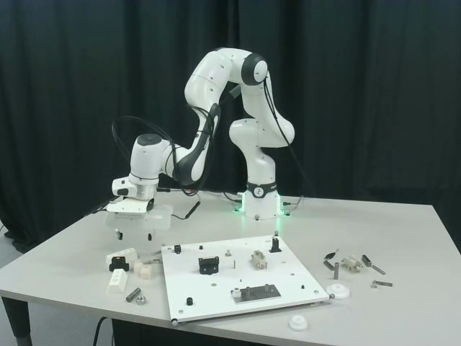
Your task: Remove round peg 1.
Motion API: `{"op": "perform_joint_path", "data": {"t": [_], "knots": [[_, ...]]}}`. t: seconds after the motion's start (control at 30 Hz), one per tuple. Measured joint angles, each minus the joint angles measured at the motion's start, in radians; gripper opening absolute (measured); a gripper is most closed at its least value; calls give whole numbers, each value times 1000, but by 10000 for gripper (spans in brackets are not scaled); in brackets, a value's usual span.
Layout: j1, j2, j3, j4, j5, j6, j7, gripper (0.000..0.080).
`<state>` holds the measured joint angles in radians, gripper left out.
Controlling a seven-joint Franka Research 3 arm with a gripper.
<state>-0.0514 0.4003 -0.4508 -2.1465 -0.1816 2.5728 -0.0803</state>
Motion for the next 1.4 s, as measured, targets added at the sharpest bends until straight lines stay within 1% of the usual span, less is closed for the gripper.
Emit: {"op": "perform_joint_path", "data": {"t": [0.5,0.8,1.4], "knots": [[-3,-1,0,15,2,0,0,800],[-3,-1,1,15,19,0,-9,800],[-3,-1,7,24,35,0,-11,800]]}}
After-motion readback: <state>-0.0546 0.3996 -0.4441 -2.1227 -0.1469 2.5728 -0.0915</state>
